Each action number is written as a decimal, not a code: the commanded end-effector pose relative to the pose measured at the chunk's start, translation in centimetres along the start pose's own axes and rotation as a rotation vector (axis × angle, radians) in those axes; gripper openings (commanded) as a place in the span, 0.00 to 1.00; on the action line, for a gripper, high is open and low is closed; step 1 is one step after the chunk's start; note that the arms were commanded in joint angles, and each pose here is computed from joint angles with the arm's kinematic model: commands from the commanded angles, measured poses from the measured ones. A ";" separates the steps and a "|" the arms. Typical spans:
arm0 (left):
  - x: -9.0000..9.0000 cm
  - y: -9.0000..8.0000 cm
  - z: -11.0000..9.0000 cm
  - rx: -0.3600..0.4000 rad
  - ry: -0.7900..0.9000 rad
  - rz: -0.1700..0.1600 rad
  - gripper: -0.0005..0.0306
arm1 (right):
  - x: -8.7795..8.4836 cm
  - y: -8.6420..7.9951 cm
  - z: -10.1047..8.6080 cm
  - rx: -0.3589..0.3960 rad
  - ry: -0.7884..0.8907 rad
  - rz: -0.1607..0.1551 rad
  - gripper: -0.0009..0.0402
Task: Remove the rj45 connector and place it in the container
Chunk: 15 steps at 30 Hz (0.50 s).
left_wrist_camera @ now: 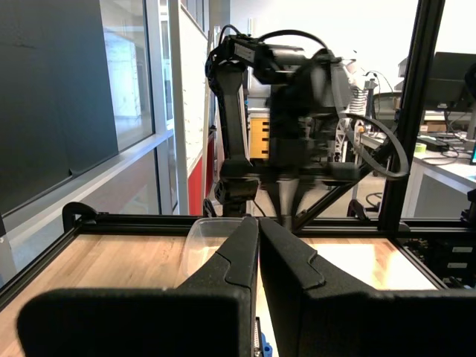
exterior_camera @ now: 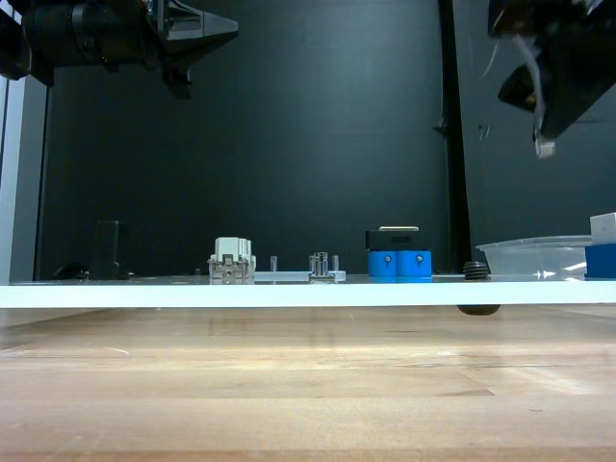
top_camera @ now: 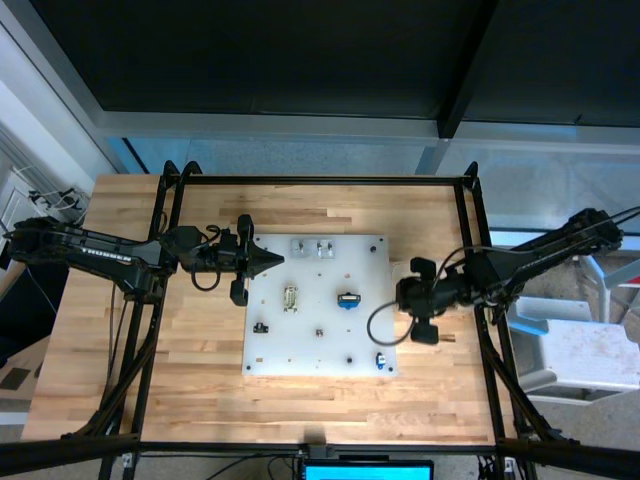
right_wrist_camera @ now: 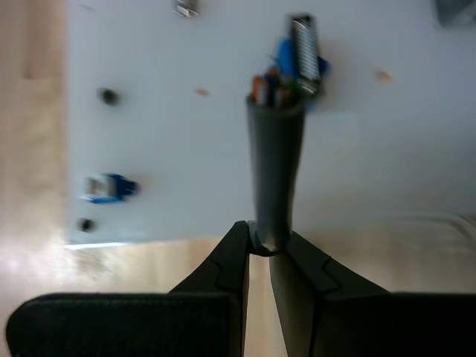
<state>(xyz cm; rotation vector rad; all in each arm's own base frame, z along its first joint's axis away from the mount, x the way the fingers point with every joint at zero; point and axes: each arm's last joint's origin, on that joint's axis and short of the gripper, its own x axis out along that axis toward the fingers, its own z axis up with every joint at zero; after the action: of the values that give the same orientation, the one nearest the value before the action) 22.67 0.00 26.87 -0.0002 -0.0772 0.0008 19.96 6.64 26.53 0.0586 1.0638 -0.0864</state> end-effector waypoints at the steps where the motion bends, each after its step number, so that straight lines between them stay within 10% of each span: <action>1: 0.0 0.0 0.0 0.000 0.000 0.000 0.02 | 0.2 -1.7 -0.5 0.016 0.010 -0.008 0.02; 15: 0.0 0.0 0.0 0.000 0.000 0.000 0.02 | 0.5 -7.3 -4.0 0.133 0.113 -0.084 0.02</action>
<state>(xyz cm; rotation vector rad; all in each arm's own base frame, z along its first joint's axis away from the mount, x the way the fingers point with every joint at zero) 22.67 0.00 26.87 -0.0006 -0.0772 0.0004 16.28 -0.01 24.28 0.1335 1.1627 -0.2218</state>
